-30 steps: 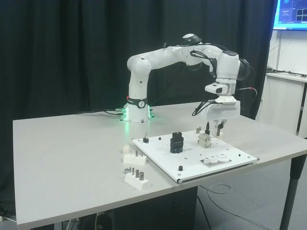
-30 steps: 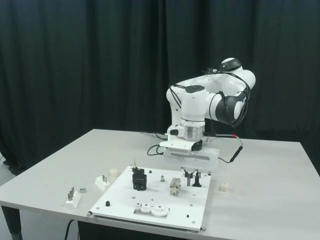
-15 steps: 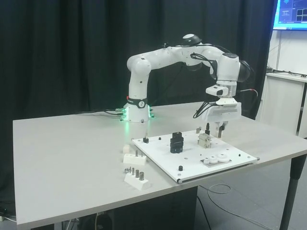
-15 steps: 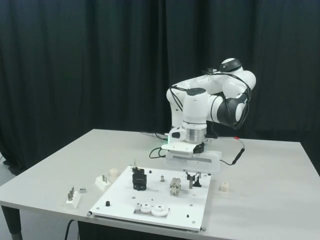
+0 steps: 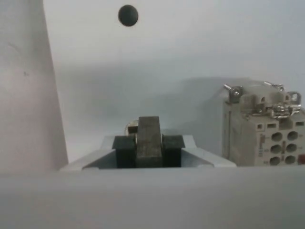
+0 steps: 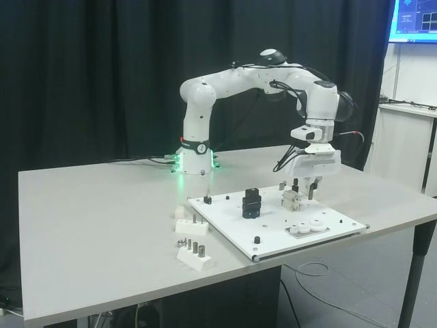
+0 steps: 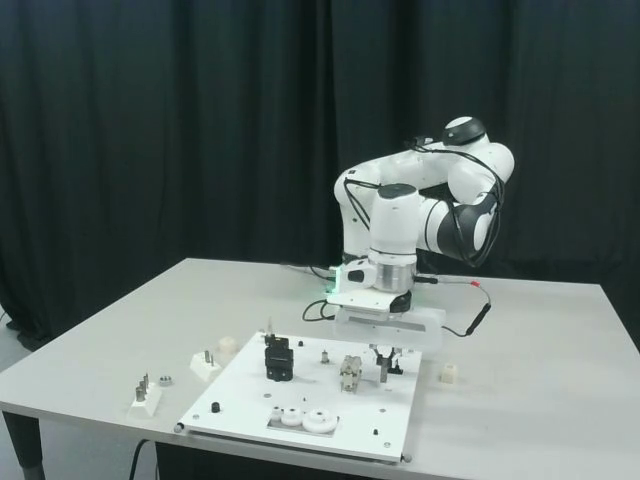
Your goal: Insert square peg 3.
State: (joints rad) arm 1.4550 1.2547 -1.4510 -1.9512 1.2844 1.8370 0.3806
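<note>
My gripper [image 5: 149, 149] is shut on a grey square peg [image 5: 149, 140], held upright between the two black fingers [image 5: 125, 150]. In the first room view the gripper [image 6: 305, 187] hangs just above the white board [image 6: 273, 225], close beside the pale connector block [image 6: 291, 199]. The second room view shows the gripper [image 7: 386, 366] with the peg [image 7: 381, 371] next to that connector block [image 7: 349, 374]. The peg's lower end is hidden in the wrist view, and I see no hole under it. A white holder [image 6: 194, 255] with several more pegs stands on the table off the board.
A black block [image 6: 251, 203] and white gears [image 6: 307, 229] sit on the board. A second white holder [image 6: 186, 224] lies by the board's edge. A small white block [image 7: 449, 374] rests on the grey table [image 7: 520, 400]. A black screw head [image 5: 127, 15] marks the board.
The arm has swung the gripper, still holding the peg, sideways over the board toward the connector block, and the wrist has turned slightly.
</note>
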